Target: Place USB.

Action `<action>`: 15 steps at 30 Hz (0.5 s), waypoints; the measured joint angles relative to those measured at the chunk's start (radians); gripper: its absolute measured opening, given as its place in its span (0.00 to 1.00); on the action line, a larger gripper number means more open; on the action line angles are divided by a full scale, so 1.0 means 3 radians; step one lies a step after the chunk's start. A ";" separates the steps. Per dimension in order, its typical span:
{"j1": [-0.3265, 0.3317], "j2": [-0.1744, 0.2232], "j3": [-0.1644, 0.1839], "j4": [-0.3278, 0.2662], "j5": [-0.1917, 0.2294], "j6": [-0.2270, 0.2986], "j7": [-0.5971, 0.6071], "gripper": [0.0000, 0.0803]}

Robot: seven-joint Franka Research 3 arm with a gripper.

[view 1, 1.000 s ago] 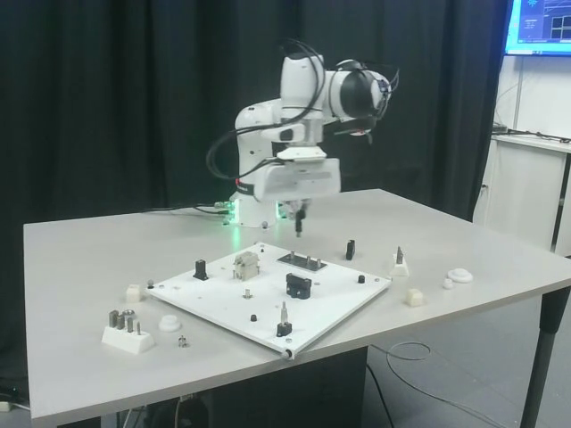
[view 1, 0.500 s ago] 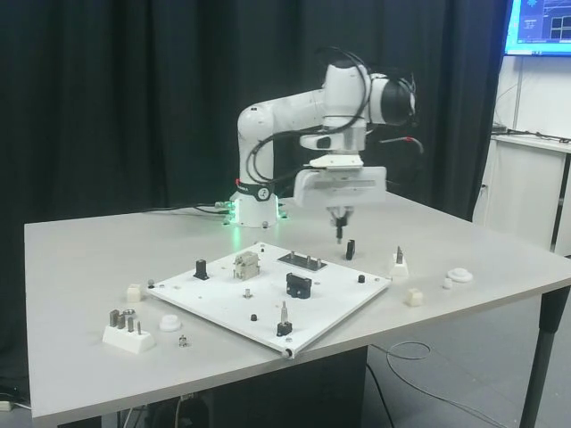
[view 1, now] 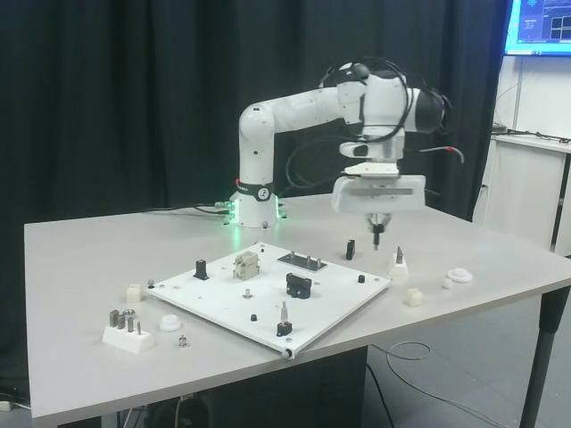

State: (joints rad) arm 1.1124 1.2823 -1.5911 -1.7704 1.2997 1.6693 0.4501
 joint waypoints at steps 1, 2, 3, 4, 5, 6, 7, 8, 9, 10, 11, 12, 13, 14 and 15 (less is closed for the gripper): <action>0.0016 -0.0003 0.0017 0.0014 0.0000 0.0022 0.0035 0.08; 0.0030 -0.0006 0.0031 0.0025 0.0000 0.0042 0.0047 0.08; 0.0042 -0.0009 0.0046 0.0037 0.0000 0.0062 0.0050 0.08; 0.0053 -0.0011 0.0060 0.0050 0.0000 0.0081 0.0050 0.08; 0.0064 -0.0013 0.0075 0.0063 0.0000 0.0103 0.0049 0.08; 0.0071 -0.0015 0.0087 0.0075 0.0000 0.0117 0.0048 0.08; 0.0078 -0.0016 0.0103 0.0093 -0.0003 0.0131 0.0031 0.08; 0.0084 -0.0016 0.0117 0.0110 -0.0007 0.0142 -0.0012 0.08; 0.0088 -0.0016 0.0131 0.0129 -0.0012 0.0154 -0.0088 0.08; 0.0089 -0.0016 0.0145 0.0151 -0.0017 0.0163 -0.0193 0.08; 0.0089 -0.0016 0.0158 0.0170 -0.0021 0.0170 -0.0305 0.08; 0.0089 -0.0016 0.0171 0.0191 -0.0025 0.0176 -0.0440 0.08; 0.0088 -0.0016 0.0184 0.0210 -0.0027 0.0181 -0.0568 0.08; 0.0087 -0.0016 0.0197 0.0229 -0.0028 0.0186 -0.0696 0.08; 0.0085 -0.0016 0.0208 0.0244 -0.0030 0.0191 -0.0805 0.08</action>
State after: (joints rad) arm 1.1379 1.2775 -1.5287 -1.6970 1.2907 1.7265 0.2086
